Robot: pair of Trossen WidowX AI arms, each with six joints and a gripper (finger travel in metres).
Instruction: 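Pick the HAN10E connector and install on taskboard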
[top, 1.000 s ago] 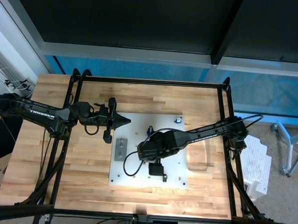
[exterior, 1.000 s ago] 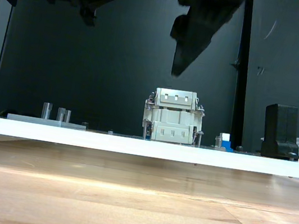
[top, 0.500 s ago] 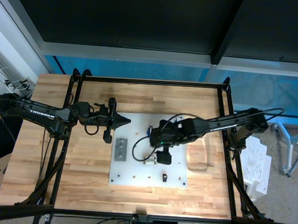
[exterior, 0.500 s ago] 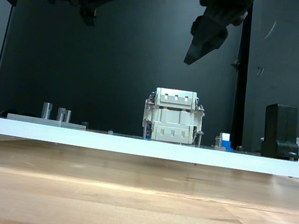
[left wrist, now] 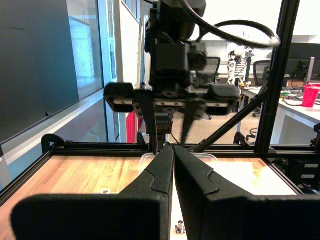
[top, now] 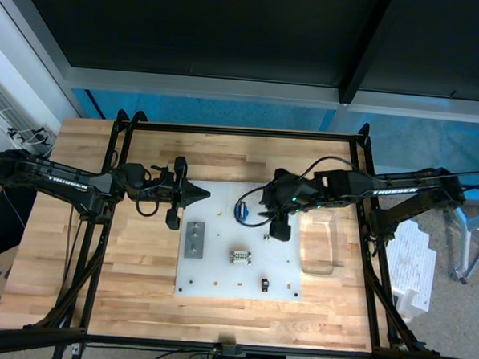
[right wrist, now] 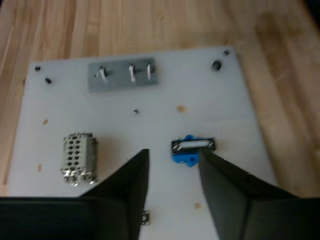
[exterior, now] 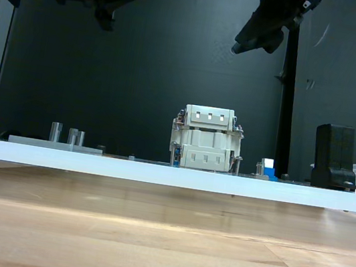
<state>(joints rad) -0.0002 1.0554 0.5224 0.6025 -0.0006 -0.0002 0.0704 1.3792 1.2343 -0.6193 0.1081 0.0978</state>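
Lying flat on the wooden table (top: 131, 262), the white taskboard (top: 219, 271) takes up its middle. The left gripper (top: 203, 194) hangs over the board's far left corner, fingers pressed together, while the right gripper (top: 280, 230) hovers above its far side near the blue fitting (top: 242, 212), fingers spread and empty. The HAN10E connector (top: 239, 257) stands on the board near its middle, apart from both grippers.
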